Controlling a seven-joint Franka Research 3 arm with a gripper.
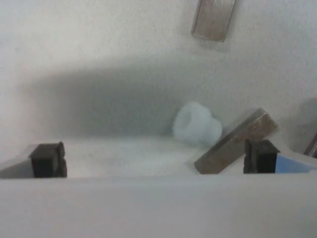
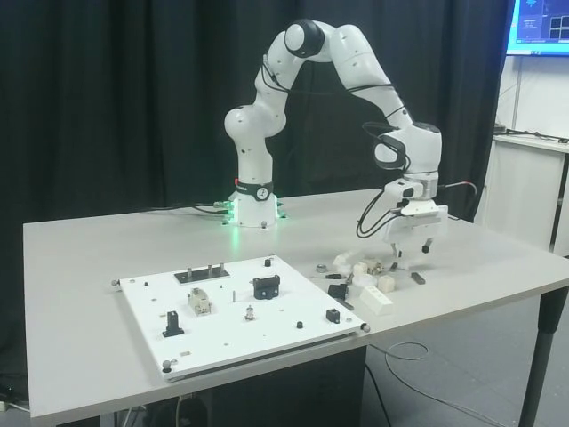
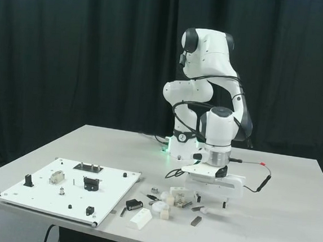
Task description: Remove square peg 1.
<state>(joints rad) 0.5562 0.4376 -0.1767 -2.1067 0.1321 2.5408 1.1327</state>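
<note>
Fingertips of the gripper (image 1: 154, 159) stand wide apart in the wrist view with nothing held between them, a white ribbed ring (image 1: 197, 124) lying on the grey table (image 1: 99, 59) beyond the gap, a flat square peg (image 1: 236, 141) tilted just beside one fingertip (image 1: 261, 156), and a second bar (image 1: 213, 19) well beyond. From the first room view the gripper (image 2: 411, 247) hovers low over the table (image 2: 89, 258), with a cluster of loose parts (image 2: 360, 276) just beside it and a small dark bar (image 2: 417, 278) close under it, while the white board (image 2: 222, 311) lies well away. From the second room view the open, empty gripper (image 3: 211, 200) hangs just above the parts (image 3: 168, 204), another dark bar (image 3: 196, 220) lying near its fingers.
</note>
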